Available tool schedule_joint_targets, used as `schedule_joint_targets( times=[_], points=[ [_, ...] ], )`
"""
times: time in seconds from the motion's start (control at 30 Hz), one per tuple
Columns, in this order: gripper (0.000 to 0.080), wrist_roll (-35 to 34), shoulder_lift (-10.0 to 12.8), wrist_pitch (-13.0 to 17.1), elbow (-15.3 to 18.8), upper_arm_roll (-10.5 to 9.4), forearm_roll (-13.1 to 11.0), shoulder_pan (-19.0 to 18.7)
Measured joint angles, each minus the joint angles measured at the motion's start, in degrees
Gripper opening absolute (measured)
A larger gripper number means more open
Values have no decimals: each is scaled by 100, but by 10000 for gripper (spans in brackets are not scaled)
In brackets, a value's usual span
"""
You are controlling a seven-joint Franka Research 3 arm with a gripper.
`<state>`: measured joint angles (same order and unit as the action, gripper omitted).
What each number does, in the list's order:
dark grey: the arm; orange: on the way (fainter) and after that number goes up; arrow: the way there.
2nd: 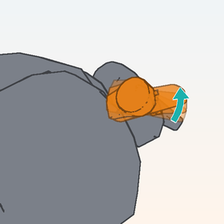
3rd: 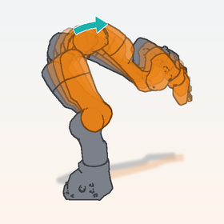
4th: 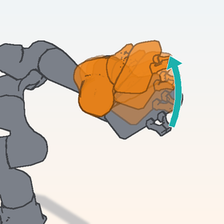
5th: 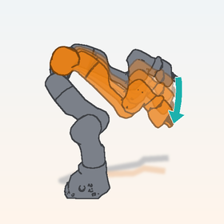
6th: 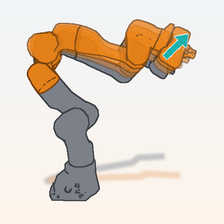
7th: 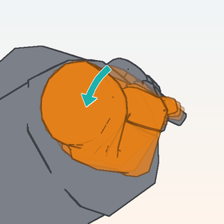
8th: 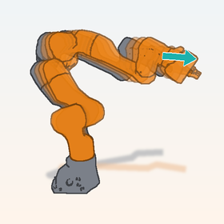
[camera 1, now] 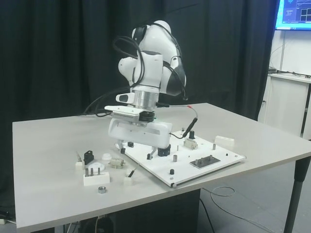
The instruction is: Place USB.
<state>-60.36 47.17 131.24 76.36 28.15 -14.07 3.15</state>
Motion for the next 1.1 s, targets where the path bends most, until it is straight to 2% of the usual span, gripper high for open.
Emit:
schedule_joint_targets(
  times=[0.33, 0.6, 0.87, 1.1],
  points=[
    [800, -1477, -10, -2, -71, -188, 812, 55],
    [800, -2300, -16, -48, -166, -458, 1201, 232],
    [800, -3375, -17, -212, -243, -561, 1575, 325],
    [800, -4155, -17, -472, -359, -789, 2079, 474]
  ],
)
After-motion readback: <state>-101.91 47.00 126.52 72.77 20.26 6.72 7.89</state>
